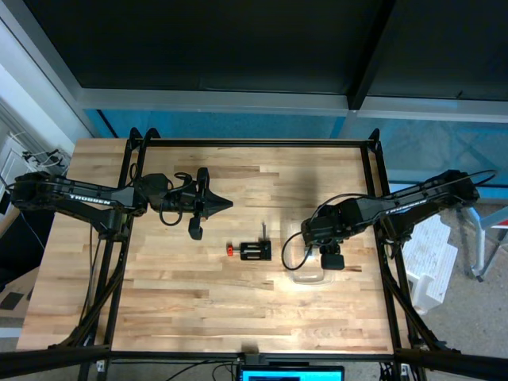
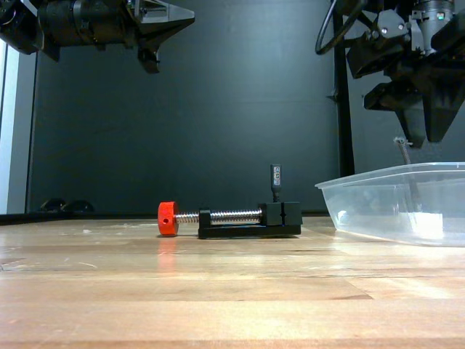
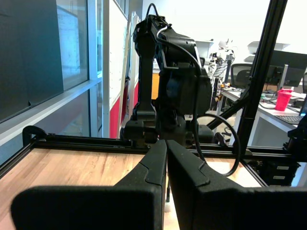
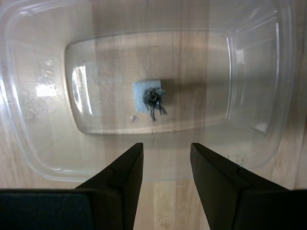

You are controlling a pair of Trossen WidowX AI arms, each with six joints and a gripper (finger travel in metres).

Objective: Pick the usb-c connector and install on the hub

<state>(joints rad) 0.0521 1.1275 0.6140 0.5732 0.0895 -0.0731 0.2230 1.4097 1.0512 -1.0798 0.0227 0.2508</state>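
Observation:
The usb-c connector [image 4: 153,100] is a small dark piece standing in a pale foam block [image 4: 145,89] on the floor of a clear plastic tub [image 4: 249,72]. In the low view its thin stem [image 2: 407,158] rises above the tub's rim. My right gripper [image 4: 165,158] hangs open above the tub's near wall, clear of the connector, also seen from the side [image 2: 429,134]. The hub [image 2: 275,177] is a small black upright piece clamped in a black vise [image 1: 255,252] at mid-table. My left gripper [image 1: 222,204] is shut and empty, high over the table's left part.
The vise has a red knob [image 2: 168,218] pointing left. The clear tub [image 1: 305,276] lies just right of the vise. A black frame [image 1: 254,142] borders the table at the back and sides.

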